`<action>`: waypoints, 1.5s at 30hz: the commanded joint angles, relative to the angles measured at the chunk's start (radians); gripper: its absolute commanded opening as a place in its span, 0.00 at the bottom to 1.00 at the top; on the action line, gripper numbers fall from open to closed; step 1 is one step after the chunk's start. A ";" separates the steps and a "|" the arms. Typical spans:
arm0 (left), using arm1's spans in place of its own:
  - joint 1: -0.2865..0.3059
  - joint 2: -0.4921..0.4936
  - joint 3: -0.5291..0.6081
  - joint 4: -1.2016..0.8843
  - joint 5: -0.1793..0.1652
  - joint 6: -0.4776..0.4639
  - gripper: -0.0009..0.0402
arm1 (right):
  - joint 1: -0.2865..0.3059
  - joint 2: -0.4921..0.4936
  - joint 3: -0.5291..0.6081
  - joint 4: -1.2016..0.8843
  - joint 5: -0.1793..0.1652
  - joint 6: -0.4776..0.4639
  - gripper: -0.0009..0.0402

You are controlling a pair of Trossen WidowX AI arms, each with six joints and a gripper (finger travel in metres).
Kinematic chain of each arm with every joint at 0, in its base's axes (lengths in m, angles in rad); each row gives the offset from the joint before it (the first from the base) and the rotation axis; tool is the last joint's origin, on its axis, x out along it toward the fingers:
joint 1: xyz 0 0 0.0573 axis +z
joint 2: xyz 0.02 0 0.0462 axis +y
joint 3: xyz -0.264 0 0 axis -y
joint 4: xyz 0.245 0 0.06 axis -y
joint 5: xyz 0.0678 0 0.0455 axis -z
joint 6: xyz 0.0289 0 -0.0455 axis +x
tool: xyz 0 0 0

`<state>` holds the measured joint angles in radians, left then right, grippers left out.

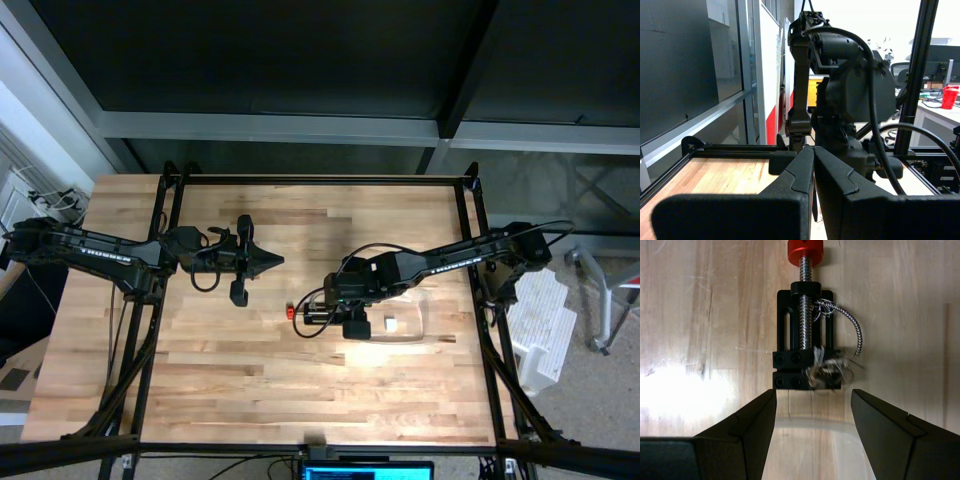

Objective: Remove the RCA connector from the receptacle and place in the container

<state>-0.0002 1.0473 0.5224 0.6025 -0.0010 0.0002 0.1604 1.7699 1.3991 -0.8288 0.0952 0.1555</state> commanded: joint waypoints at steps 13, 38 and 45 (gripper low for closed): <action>0.000 0.000 0.000 0.000 0.000 0.000 0.02 | 0.004 0.088 -0.003 0.059 0.010 0.004 0.53; 0.000 0.000 0.000 0.000 0.000 0.000 0.02 | 0.003 0.088 -0.032 0.108 0.018 -0.005 0.34; 0.000 0.000 0.000 0.000 0.000 0.000 0.02 | 0.003 0.088 -0.032 0.109 0.018 -0.007 0.22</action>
<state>-0.0002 1.0473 0.5228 0.6029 -0.0010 0.0002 0.1635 1.8580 1.3670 -0.7204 0.1127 0.1478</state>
